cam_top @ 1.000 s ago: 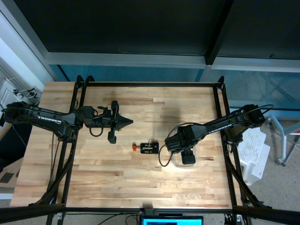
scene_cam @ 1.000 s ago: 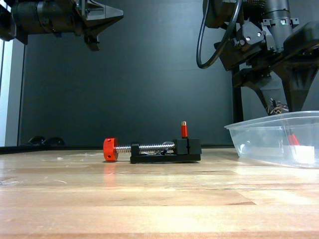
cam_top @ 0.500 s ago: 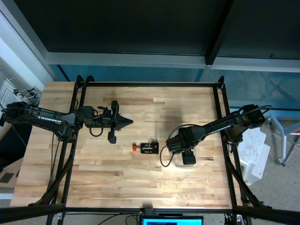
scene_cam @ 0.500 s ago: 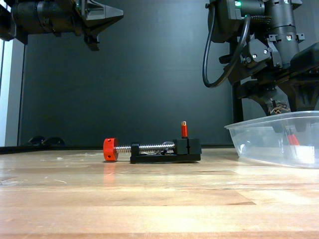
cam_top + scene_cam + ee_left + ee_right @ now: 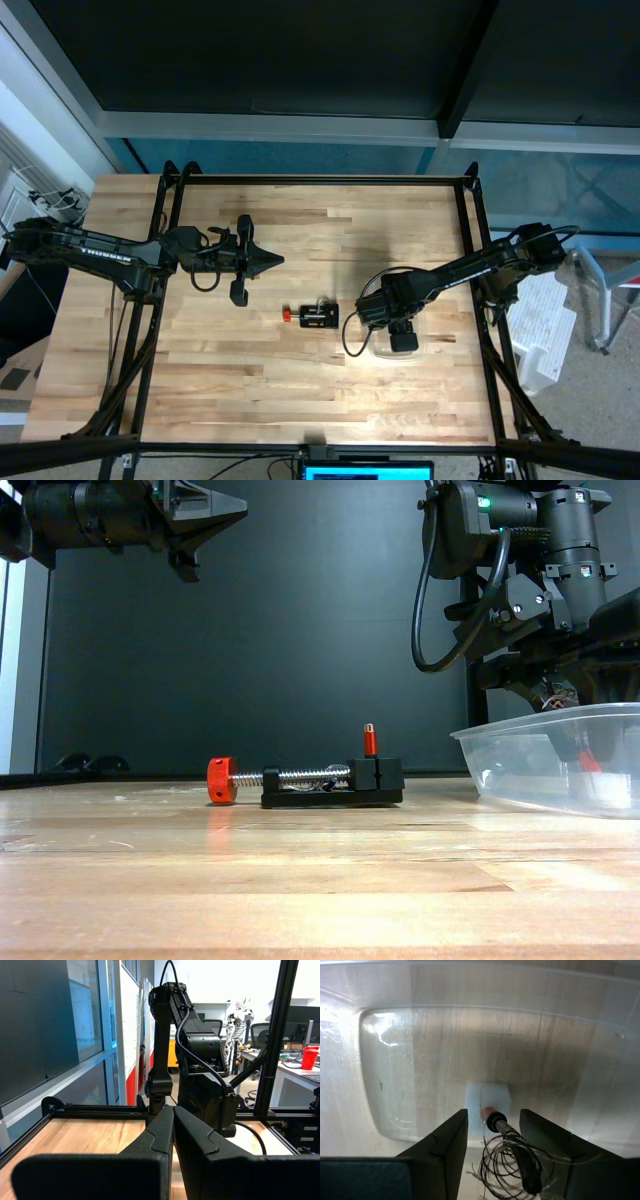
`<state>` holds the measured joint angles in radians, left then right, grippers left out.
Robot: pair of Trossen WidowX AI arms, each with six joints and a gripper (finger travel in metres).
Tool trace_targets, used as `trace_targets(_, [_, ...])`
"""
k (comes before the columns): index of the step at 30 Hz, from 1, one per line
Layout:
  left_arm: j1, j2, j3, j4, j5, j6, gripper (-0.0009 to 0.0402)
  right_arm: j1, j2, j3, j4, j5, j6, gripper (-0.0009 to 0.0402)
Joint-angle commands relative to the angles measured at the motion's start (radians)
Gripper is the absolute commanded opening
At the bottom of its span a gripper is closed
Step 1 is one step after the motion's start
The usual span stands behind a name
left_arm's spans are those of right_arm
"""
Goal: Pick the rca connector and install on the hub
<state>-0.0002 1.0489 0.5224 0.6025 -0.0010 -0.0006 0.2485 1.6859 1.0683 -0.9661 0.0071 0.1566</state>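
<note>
Pale wooden planks make up the surface (image 5: 250, 385), and a clear plastic tray (image 5: 505, 765) sits on its right half. My right gripper (image 5: 492, 1115) is lowered into that tray with its fingers (image 5: 451, 1132) set moderately wide. The rca connector (image 5: 501, 1126) lies on the tray floor in the gap between them, and I see it touching neither one. Its red tip rests on a small white patch (image 5: 490, 1097), and a loose tangle of thin wire (image 5: 492, 1165) crowds its dark body. The tray's walls ring the spot on every side.

From above, the hub (image 5: 318, 317) sits on bare wood to the left of the tray, apart from it. Its red knob (image 5: 221, 779) points away from the tray, and a short red post (image 5: 369, 740) stands upright on its black block. My left gripper (image 5: 173, 1110) hangs high over the surface's left side, well apart from the hub, with its fingers pressed together.
</note>
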Motion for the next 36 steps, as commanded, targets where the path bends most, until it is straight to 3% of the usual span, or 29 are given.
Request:
trace_targets(1, [0.0,0.0,0.0,0.0,0.0,0.0,0.0,0.0,0.0,0.0,0.001,0.0,-0.001,0.0115])
trace_targets(17, [0.0,0.0,0.0,0.0,0.0,0.0,0.0,0.0,-0.001,0.0,0.0,0.0,-0.001,0.0])
trace_targets(28, [0.0,0.0,0.0,0.0,0.0,0.0,0.0,0.0,-0.01,0.003,-0.003,0.0,0.002,-0.0001])
trace_targets(36, [0.0,0.0,0.0,0.0,0.0,0.0,0.0,-0.001,-0.069,0.037,-0.042,0.0,0.001,0.0])
